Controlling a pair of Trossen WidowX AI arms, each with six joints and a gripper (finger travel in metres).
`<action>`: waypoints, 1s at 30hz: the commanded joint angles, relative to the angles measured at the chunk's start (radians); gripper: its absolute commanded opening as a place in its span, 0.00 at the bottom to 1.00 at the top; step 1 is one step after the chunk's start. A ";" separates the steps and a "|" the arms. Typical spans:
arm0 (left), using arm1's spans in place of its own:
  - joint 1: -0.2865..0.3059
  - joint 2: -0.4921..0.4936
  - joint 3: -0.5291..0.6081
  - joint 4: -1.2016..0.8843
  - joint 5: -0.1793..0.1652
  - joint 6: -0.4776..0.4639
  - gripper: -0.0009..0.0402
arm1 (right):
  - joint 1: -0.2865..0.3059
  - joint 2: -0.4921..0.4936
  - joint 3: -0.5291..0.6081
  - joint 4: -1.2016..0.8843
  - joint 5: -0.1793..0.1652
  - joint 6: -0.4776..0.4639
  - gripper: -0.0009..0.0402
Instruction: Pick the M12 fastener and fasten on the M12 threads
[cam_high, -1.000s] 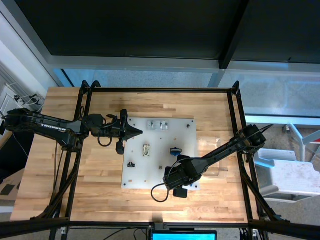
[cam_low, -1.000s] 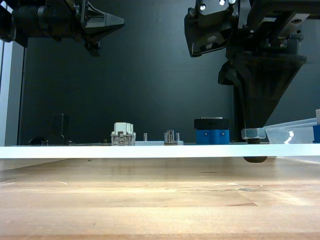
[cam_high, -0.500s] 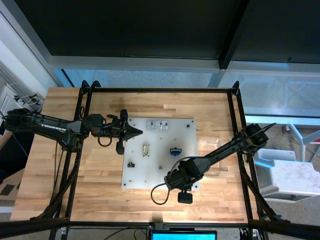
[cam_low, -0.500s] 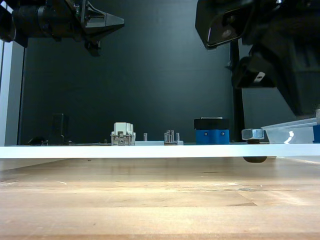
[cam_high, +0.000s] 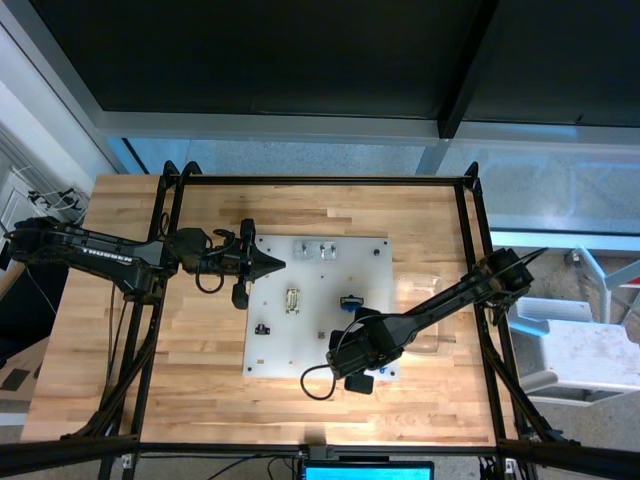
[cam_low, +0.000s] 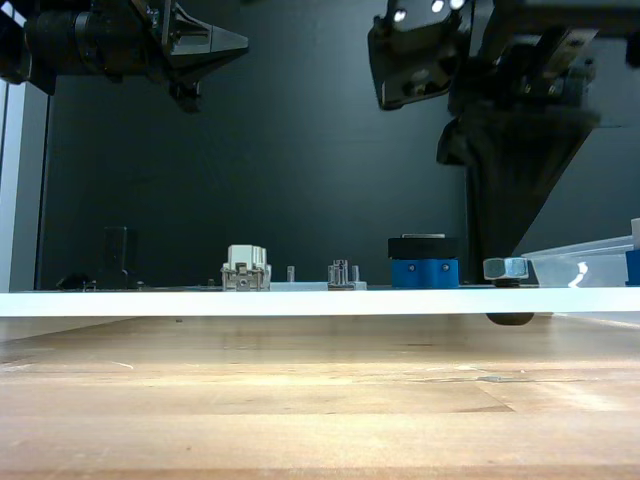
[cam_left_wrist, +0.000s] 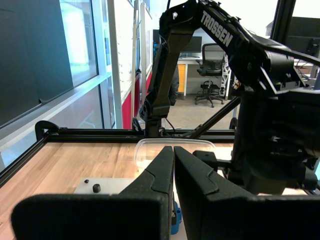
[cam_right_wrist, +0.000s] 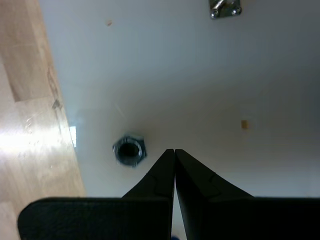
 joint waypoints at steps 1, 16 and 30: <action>0.000 0.000 0.000 0.000 0.000 0.000 0.02 | 0.000 0.017 0.000 0.026 -0.003 -0.001 0.02; 0.000 0.000 0.000 0.001 0.000 0.000 0.02 | 0.000 -0.026 0.010 -0.047 -0.264 -0.026 0.02; 0.000 0.000 0.000 0.001 0.000 0.000 0.02 | 0.000 -0.010 0.012 -0.016 -0.018 0.001 0.02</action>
